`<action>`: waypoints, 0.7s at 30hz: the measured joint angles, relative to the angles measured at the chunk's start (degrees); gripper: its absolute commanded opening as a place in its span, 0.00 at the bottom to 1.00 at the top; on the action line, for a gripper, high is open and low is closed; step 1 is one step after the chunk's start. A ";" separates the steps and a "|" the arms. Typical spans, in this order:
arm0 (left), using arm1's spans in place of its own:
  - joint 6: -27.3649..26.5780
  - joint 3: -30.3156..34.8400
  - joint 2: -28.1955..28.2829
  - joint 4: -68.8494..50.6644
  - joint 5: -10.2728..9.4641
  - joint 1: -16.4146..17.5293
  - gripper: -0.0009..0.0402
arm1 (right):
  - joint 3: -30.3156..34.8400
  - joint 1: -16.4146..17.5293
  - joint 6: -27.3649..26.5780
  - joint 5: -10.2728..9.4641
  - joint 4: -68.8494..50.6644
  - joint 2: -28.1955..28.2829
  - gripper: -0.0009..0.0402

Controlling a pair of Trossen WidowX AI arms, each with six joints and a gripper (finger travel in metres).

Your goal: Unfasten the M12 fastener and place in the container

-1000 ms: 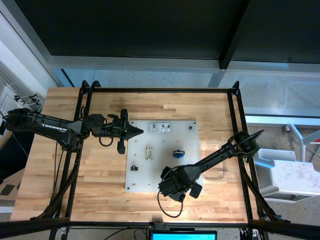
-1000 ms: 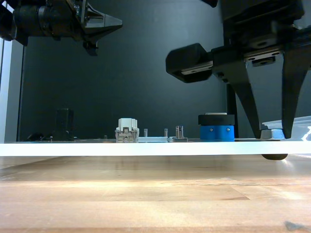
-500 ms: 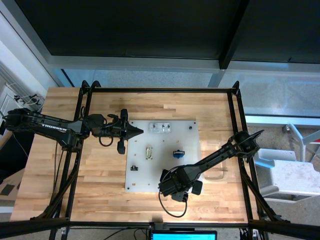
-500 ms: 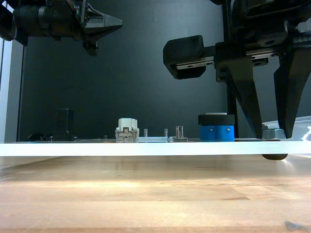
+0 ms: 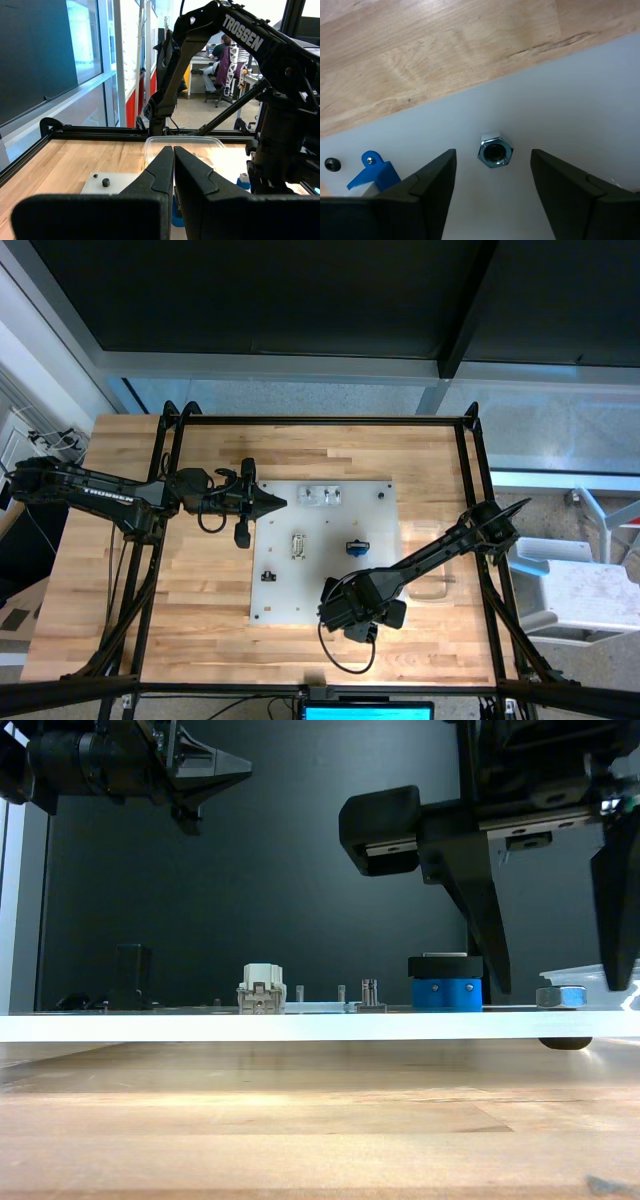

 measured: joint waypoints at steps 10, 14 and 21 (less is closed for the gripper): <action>0.00 0.00 0.00 0.00 0.00 0.00 0.02 | -0.02 0.24 28.68 -0.17 -1.29 -4.20 0.52; 0.00 -0.02 0.00 0.02 0.00 0.00 0.02 | -0.98 0.42 45.48 -0.31 -1.31 -5.86 0.41; 0.00 0.00 0.00 0.00 0.00 0.00 0.02 | -2.86 1.62 61.48 -2.82 0.04 -7.32 0.11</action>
